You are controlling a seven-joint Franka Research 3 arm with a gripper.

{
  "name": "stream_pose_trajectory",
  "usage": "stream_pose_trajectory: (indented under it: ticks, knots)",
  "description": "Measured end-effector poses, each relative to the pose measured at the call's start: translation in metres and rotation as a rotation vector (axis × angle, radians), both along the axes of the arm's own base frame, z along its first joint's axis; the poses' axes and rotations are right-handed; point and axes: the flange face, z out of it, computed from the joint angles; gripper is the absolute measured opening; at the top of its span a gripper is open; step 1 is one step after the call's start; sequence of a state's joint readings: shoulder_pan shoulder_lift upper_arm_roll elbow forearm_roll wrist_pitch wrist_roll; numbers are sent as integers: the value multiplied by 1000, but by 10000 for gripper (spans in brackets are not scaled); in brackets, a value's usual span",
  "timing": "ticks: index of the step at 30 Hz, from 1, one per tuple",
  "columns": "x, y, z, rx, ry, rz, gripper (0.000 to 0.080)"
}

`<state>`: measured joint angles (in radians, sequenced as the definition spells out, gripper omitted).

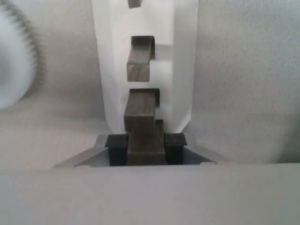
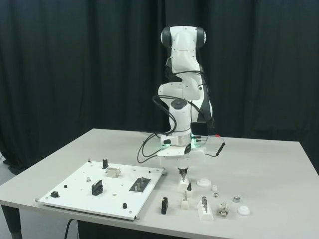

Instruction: Pick square peg 4.

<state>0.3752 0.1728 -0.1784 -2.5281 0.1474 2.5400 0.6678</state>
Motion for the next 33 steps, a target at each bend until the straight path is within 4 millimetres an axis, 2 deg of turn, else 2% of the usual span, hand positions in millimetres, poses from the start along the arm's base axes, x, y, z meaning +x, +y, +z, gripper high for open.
stream_pose_trajectory:
  ticks: [33]
  knots:
    - [1,2,51,33,-1,-13,155]
